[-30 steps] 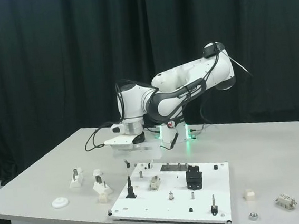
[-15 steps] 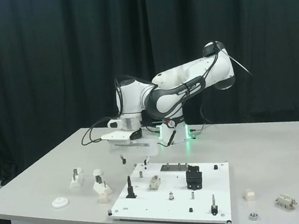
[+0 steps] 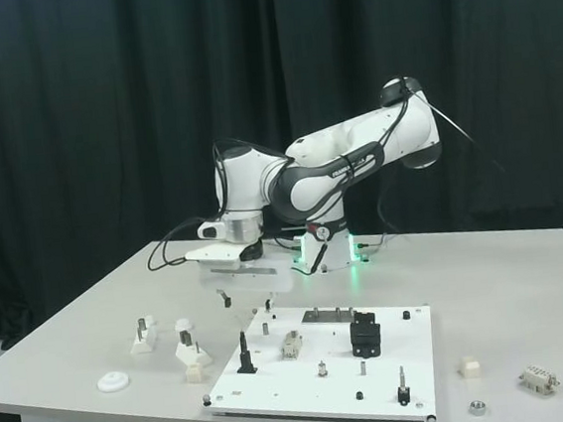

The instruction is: Pick round peg 4.

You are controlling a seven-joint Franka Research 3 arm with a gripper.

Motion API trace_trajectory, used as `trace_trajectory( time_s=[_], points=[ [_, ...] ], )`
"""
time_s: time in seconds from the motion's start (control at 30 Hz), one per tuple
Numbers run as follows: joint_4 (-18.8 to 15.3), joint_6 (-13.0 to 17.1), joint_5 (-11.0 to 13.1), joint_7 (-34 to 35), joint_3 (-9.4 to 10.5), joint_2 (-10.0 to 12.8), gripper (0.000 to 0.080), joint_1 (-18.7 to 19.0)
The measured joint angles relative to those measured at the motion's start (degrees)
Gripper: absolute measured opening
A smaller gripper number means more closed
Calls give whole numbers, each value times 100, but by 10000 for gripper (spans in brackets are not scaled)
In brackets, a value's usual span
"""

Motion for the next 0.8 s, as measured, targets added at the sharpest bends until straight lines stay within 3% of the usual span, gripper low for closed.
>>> trace_trajectory(
  time_s=[0.33, 0.8],
  points=[
    [143, 156, -111, -224, -24, 0, 800, -235],
    [639, 385, -661, -742, -114, 2, 800, -1030]
  ],
)
